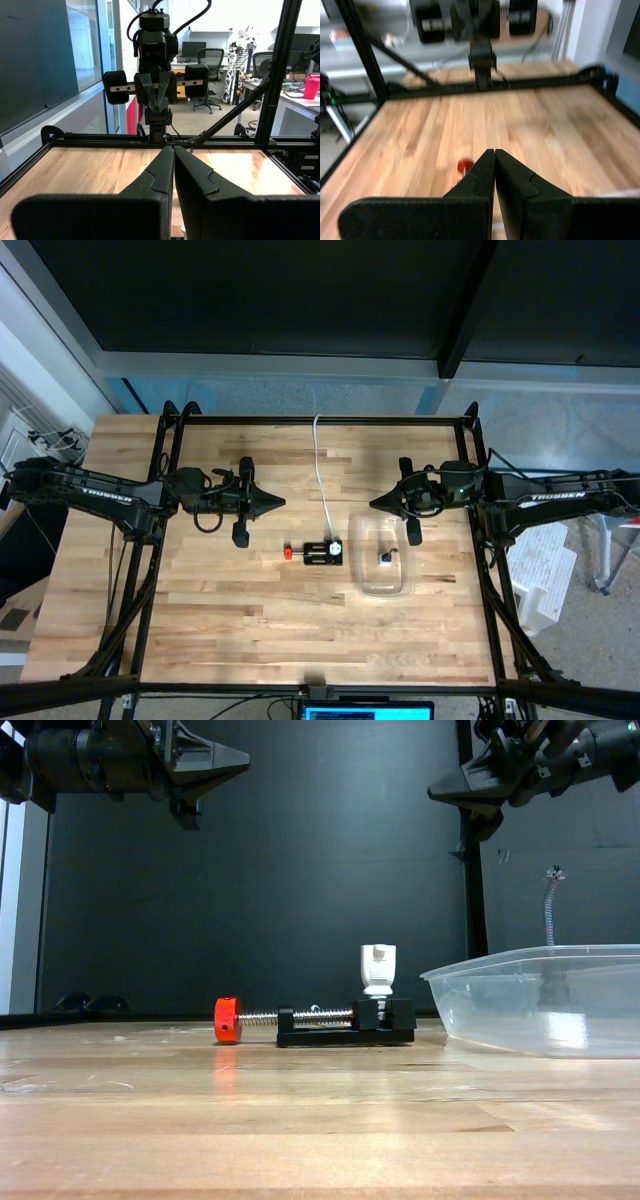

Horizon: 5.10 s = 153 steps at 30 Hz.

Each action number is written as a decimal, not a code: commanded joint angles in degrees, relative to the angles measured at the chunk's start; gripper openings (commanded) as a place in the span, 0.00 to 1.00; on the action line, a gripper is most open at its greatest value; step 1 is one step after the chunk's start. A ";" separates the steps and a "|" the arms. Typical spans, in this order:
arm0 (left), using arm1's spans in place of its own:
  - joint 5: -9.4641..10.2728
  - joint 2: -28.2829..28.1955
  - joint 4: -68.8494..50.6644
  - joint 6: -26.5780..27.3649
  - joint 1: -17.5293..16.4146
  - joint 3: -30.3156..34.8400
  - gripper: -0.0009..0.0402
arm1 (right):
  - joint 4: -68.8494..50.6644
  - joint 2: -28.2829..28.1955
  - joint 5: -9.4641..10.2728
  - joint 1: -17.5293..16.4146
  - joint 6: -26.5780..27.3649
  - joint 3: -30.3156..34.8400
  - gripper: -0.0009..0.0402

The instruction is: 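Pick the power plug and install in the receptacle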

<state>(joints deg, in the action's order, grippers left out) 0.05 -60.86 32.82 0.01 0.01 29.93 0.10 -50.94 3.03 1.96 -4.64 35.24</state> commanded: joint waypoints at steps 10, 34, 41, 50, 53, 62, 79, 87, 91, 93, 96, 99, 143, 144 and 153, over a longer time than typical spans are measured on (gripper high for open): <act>-0.02 0.00 0.02 0.00 -0.02 0.02 0.02 | -29.92 0.72 -5.77 -6.16 0.42 9.18 0.02; -0.02 0.00 0.02 0.00 -0.02 0.02 0.02 | -46.86 -0.61 -14.03 -19.91 -14.43 8.37 0.26; -0.02 0.00 0.02 0.00 0.00 0.02 0.02 | -44.33 -4.37 -14.03 -20.04 -15.89 7.74 0.45; -0.02 0.00 0.02 0.00 0.00 0.02 0.02 | -41.38 -9.79 -13.97 -20.33 -15.69 7.08 0.59; -0.02 0.00 0.00 0.00 -0.02 0.02 0.02 | -39.41 -11.37 -13.94 -20.65 -15.56 6.51 0.61; -0.02 0.00 0.00 0.00 0.00 0.02 0.02 | -35.17 -15.78 -13.53 -20.92 -15.93 5.46 0.62; -0.02 0.00 0.02 0.00 0.00 0.02 0.02 | -28.92 -20.39 -13.55 -21.31 -15.45 3.63 0.62; -0.02 0.00 0.02 0.00 0.00 0.02 0.02 | -27.61 -21.40 -13.99 -21.33 -15.39 3.52 0.62; -0.02 0.00 0.00 0.00 0.00 0.02 0.02 | -27.28 -21.97 -14.03 -21.33 -15.41 3.50 0.61; -0.02 0.00 0.02 0.00 -0.02 0.02 0.02 | -27.17 -21.97 -14.03 -21.35 -15.43 3.48 0.60; -0.02 0.00 0.02 0.00 -0.02 0.02 0.02 | -26.95 -21.97 -14.03 -21.35 -15.43 3.39 0.59; -0.02 0.00 0.00 0.00 0.00 0.02 0.02 | -25.97 -21.97 -14.03 -21.35 -15.45 2.82 0.58; -0.02 0.00 0.02 0.00 0.00 0.02 0.02 | -23.02 -21.92 -15.10 -21.51 -15.39 0.87 0.20; -0.02 0.00 0.02 0.00 0.00 0.02 0.02 | -23.02 -21.92 -15.10 -21.51 -15.39 0.87 0.19; -0.02 0.00 0.02 0.00 0.00 0.02 0.02 | -23.12 -21.92 -15.10 -21.51 -15.39 0.87 0.12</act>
<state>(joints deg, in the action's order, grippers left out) 0.05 -60.86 32.82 0.03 0.01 29.93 -22.94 -72.84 -12.19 -19.55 -20.03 36.10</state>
